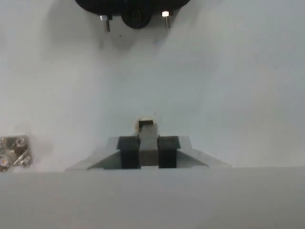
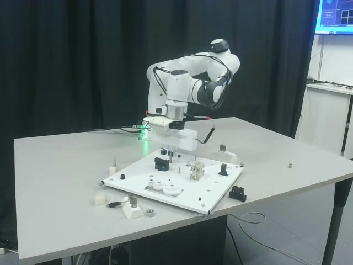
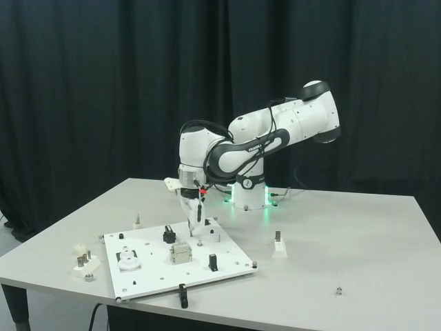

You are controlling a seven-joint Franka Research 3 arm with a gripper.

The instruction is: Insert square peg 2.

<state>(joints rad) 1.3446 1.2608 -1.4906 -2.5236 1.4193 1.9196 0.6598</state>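
- The square peg (image 1: 148, 143) sits clamped between the two black pads (image 1: 127, 151) of the pincer (image 1: 148, 152), its grey shank standing between them and its tip reaching past them toward the white board (image 1: 214, 95).
- The peg's long axis runs along the fingers and so points straight down at the board; in the second room view the pincer (image 3: 198, 222) hangs upright over the board's (image 3: 227, 258) far edge, so the peg looks close to vertical.
- Under the peg tip the wrist view shows only plain white board; no square hole can be made out there, so I cannot tell whether the peg is lined up over its socket.
- A black fixture (image 1: 131, 9) with two small bolts lies well apart from the tip, and a small metal bracket (image 1: 14, 151) lies off to one side.
- In the first room view the pincer (image 2: 172, 150) hovers just above the board (image 2: 220, 193), beside a black block (image 2: 161, 163), not touching it as far as I can judge.
- The coming move most likely turns on a small sideways shift to the socket, then a straight descent along the peg's axis.
- The board rests on the grey tabletop (image 2: 55, 165).
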